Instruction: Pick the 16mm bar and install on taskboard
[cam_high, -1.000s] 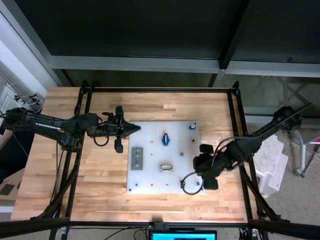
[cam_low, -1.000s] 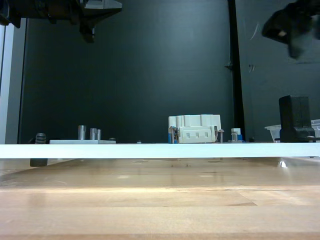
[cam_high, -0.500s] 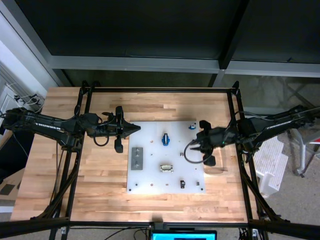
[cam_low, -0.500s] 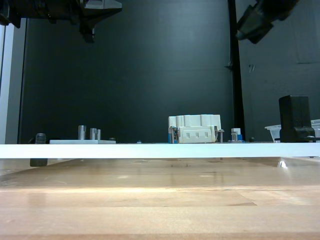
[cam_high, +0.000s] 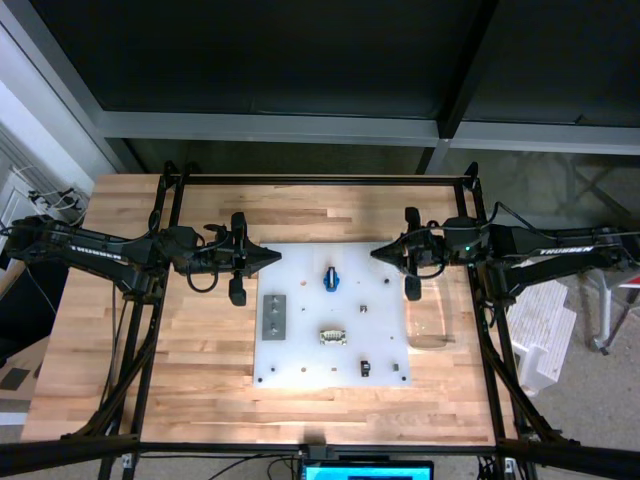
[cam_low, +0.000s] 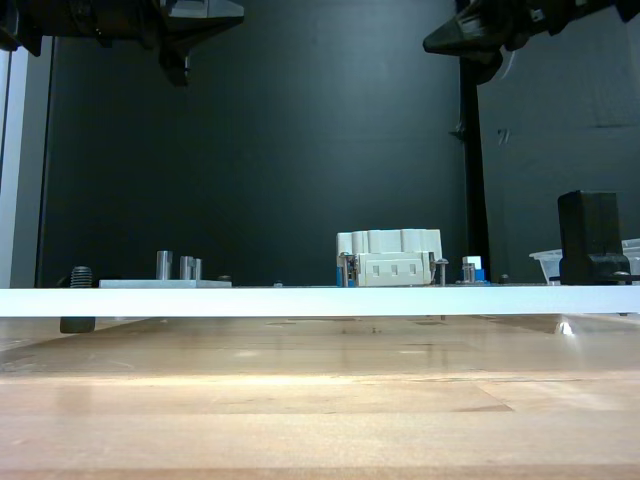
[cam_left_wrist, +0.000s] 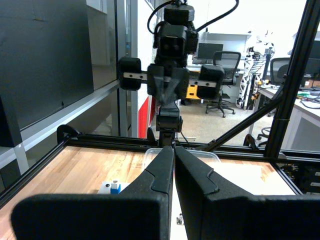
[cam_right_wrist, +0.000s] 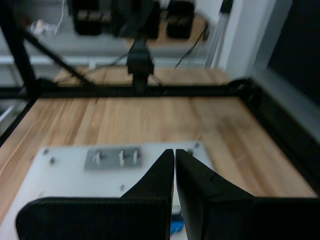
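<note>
Left gripper (cam_high: 274, 258) and right gripper (cam_high: 376, 253) hover high over far corners of the taskboard (cam_high: 300, 352), both clenched on nothing. The 16mm bar (cam_low: 164, 264), seemingly the widest of three standing upright in the grey plate (cam_high: 273, 338), looks seated; installation appears done

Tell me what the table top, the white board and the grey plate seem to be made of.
Table top: wood, with planks and grain. Board: probably plastic, smooth matte white. Plate: likely metal, dull grey; its upright pegs shine like steel, perhaps the bar among them. Left gripper and right gripper, both shut and empty, hover above the board's far corners.
</note>
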